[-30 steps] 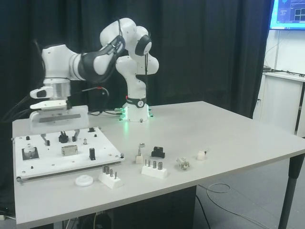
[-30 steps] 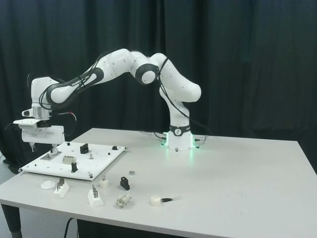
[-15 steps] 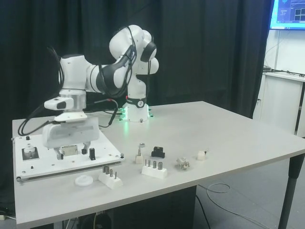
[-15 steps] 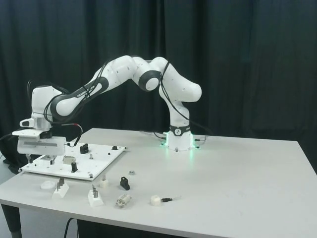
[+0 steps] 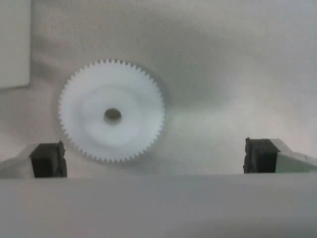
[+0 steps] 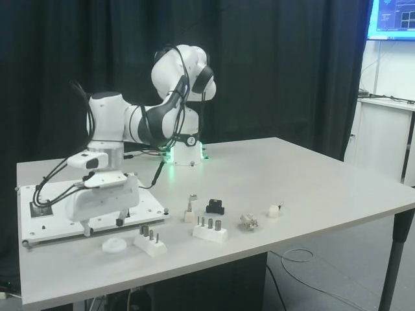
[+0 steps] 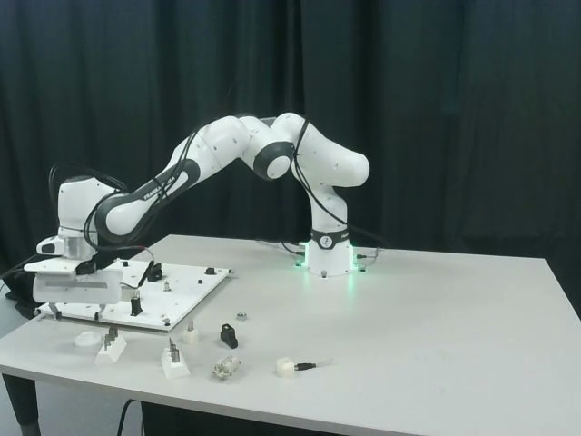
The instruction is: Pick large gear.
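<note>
The hand point(image 6: 102, 227) hangs above the large gear point(image 6: 115, 245), fingers spread wide and holding nothing (pads black). Gear lies flat on the grey counter point(image 6: 292, 188), near its front edge, just in front of the white board point(image 6: 144, 203) and beside a small peg block point(image 6: 150, 245).

Wrist view: close, looking straight down past both fingertips onto the large gear point(image 5: 112, 115) on the grey table point(image 5: 223, 74); first room view: from beyond the table's front corner, facing the arm's base point(image 6: 182, 154) with the white assembly board point(image 6: 139, 206) nearer the camera; second room view: farther back along the table's long front edge, board point(image 7: 191, 286) beside the base point(image 7: 329, 258); both room views share arm, board and gear point(image 6: 115, 245) point(image 7: 87, 339).
</note>
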`<state>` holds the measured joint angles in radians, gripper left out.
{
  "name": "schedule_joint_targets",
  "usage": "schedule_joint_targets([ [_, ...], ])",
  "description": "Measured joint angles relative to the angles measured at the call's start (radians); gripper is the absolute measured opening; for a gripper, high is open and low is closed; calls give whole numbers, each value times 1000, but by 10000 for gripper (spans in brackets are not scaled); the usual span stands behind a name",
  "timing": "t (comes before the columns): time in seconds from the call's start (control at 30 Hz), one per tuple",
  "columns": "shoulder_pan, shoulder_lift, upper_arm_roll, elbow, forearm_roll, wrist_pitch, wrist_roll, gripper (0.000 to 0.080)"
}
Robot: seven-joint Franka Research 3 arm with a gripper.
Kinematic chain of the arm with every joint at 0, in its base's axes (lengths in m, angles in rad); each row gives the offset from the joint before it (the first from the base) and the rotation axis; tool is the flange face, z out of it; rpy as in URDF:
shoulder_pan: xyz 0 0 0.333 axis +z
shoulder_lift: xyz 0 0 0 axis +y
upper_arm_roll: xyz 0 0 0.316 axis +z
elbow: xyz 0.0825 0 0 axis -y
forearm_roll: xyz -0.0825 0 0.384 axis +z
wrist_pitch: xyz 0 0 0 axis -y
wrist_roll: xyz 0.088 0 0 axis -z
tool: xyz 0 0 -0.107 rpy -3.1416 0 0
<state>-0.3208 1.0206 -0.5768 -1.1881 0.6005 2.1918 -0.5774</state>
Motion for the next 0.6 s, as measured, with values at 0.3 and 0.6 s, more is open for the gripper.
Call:
schedule_joint_targets([
  [0.3, -2, 21, 6, 0, 0, -16, 4, 800],
  [0.6, -2, 22, 8, 0, 1, -48, 8, 800],
])
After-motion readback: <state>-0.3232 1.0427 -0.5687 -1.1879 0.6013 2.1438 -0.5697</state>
